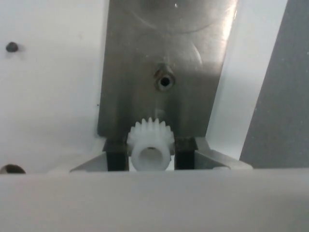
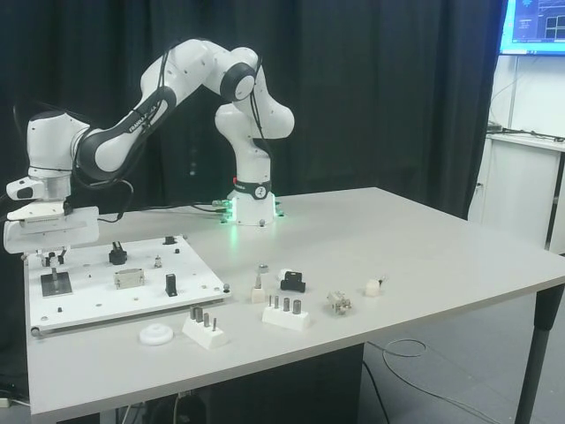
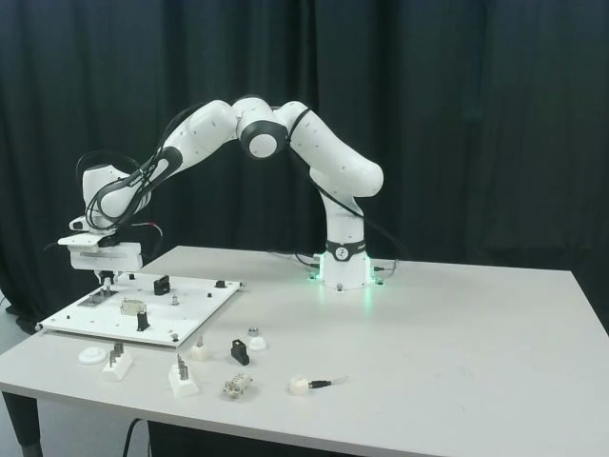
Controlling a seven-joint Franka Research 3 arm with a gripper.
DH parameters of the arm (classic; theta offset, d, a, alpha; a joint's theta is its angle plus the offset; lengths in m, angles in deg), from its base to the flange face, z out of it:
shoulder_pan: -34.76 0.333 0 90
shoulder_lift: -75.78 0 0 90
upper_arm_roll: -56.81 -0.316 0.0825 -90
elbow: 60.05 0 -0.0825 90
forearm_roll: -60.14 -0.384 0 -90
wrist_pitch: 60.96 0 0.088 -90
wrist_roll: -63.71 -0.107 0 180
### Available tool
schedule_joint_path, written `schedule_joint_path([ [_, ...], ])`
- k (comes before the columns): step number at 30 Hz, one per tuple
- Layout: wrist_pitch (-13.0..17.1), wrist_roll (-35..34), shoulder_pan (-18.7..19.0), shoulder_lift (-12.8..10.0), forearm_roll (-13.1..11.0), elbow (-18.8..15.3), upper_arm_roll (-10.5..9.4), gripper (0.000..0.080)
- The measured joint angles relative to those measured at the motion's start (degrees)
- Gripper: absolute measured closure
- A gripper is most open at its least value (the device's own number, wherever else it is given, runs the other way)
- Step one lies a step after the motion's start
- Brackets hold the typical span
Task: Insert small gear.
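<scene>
White small gear (image 1: pixel 150 143) clamped between end effector (image 1: pixel 150 153) fingers, above grey plate (image 1: pixel 145 58)

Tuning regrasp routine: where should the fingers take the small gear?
On the smooth hub, as the gripper holds the small gear now: one finger on each side of the hub, from above. The toothed ring stays free, facing the grey metal plate.

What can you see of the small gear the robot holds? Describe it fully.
The small gear is white and looks plastic, with a ring of fine teeth, a smooth round hub and a centre bore. The claw grips it between black fingertips, above a grey metal plate with a small hole. It is not inserted.
</scene>
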Motion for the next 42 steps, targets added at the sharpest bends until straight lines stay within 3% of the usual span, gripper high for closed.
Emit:
schedule_joint_path([
  [42,-0.15,2.41,-0.66,-0.52,-1.79,0.30,-0.03,0.0601],
])
